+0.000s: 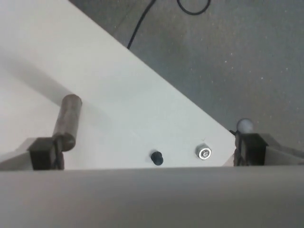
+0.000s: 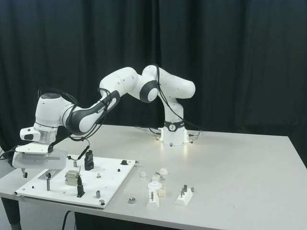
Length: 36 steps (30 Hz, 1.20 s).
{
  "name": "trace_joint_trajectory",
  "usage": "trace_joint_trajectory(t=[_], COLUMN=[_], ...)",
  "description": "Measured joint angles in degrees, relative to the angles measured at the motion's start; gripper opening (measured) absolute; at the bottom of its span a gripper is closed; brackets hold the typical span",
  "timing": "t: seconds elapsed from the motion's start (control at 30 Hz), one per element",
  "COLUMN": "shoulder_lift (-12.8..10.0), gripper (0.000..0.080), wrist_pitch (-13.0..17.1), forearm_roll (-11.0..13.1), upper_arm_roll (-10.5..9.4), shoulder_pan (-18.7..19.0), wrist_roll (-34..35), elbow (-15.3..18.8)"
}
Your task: Insert round peg 3.
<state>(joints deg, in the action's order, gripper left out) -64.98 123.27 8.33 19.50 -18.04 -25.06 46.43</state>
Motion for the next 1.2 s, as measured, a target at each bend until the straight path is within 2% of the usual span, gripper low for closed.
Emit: trace_joint_trajectory(t=[0.7, 1.2], shoulder_lift=[-0.5, -1.3], gripper=[0.0800, 0.0800], wrist_pitch=[1.3, 3.6], forearm_roll=[0.0, 0.1], upper_arm_roll=[-0.01, -0.29], shoulder_pan=[0.0, -0.2], wrist_roll=[0.0, 0.1], elbow=[0.0, 0.0])
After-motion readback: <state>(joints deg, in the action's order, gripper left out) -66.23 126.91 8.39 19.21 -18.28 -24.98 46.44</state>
